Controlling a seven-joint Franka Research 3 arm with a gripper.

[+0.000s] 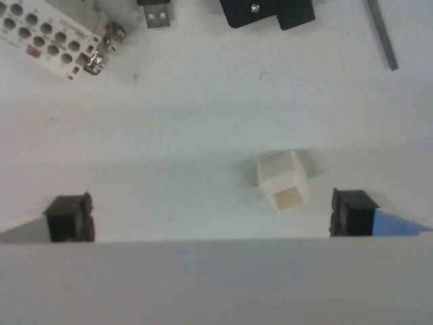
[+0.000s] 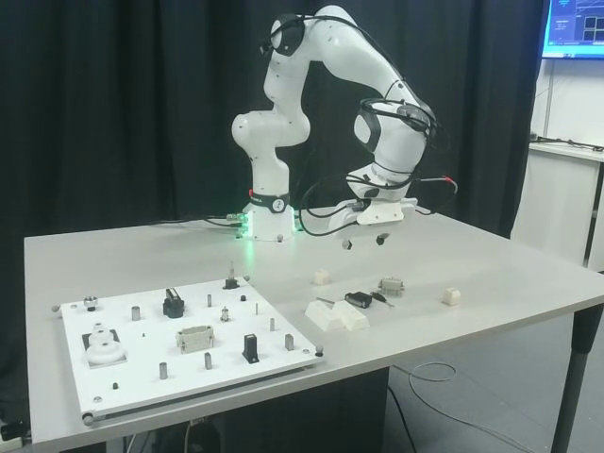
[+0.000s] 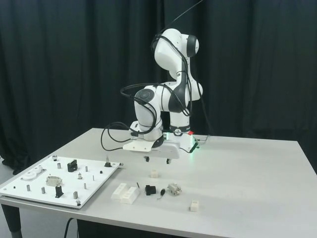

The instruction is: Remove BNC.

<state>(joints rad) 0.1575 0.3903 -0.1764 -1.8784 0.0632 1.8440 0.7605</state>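
Gripper (image 2: pixel 363 242) hangs open above bare table (image 2: pixel 491 264); small white block (image 2: pixel 322 276) below it; loose connectors (image 2: pixel 390 285) nearby; board (image 2: pixel 179 342) well apart.

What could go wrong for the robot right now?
The open gripper hangs over a small white block, apart from the white board where the mounted parts stand. It might close on that block instead. If it drops low, its fingers could also bump the loose connector or the plug lying nearby.
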